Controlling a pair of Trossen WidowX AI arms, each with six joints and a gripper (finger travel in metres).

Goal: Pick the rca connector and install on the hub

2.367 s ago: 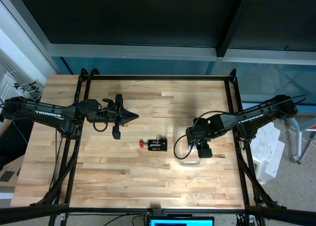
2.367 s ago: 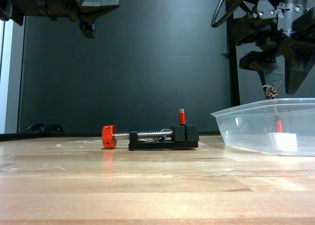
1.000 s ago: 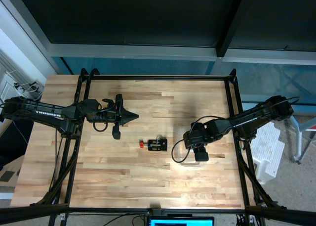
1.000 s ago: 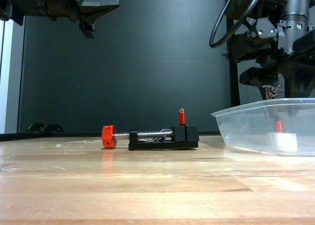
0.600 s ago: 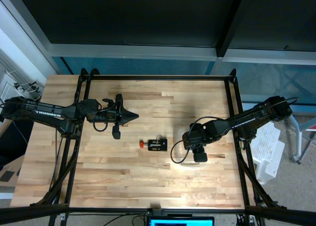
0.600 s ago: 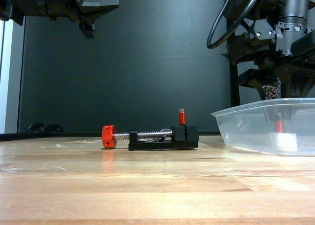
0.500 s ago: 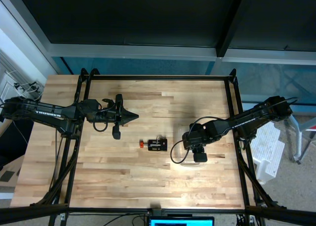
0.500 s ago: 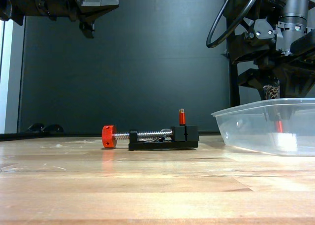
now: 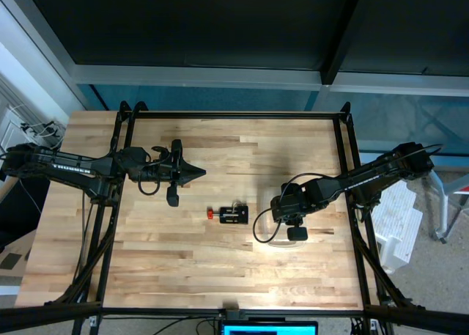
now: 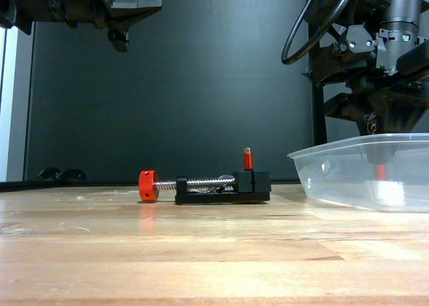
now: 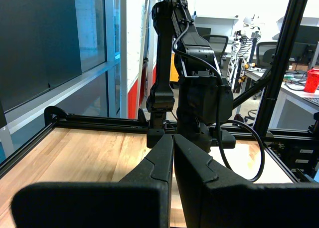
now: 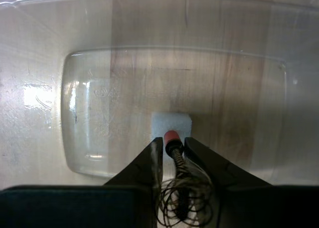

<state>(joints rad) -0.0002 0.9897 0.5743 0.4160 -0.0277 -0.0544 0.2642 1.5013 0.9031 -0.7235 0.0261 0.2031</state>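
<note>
right gripper (image 12: 173, 140): low inside the clear tray (image 10: 315, 175), aimed at its floor. Jaws sit tight against either side of the rca connector (image 12: 175, 150), with no gap I can make out; I read that as a grip.
rca connector: between those jaws, just above the small white cube (image 12: 171, 122) on the tray floor. Its red end is toward the cube, and a tangle of thin wire (image 12: 184, 198) shows at the end nearer the camera.
long axis: upright, in line with the gripper, so a straight lift should draw it out along its own length.
hub (image 9: 234, 215): flat on the table (image 9: 183, 262), outside the clear tray on the left arm's side, near but not touching. Its red knob (image 10: 148, 185) is at the far end from the tray, and a red stub (image 10: 247, 160) stands at the tray end.
left gripper (image 9: 198, 172): high over the left half of the table, jaws together, well apart from hub and tray.
nearer arm: right, to both connector and hub.
step, judged: grasp made; the lift over the tray wall and the carry toward the hub are not yet done.
risk: the wire snagging, or the plug clipping the wall.
</note>
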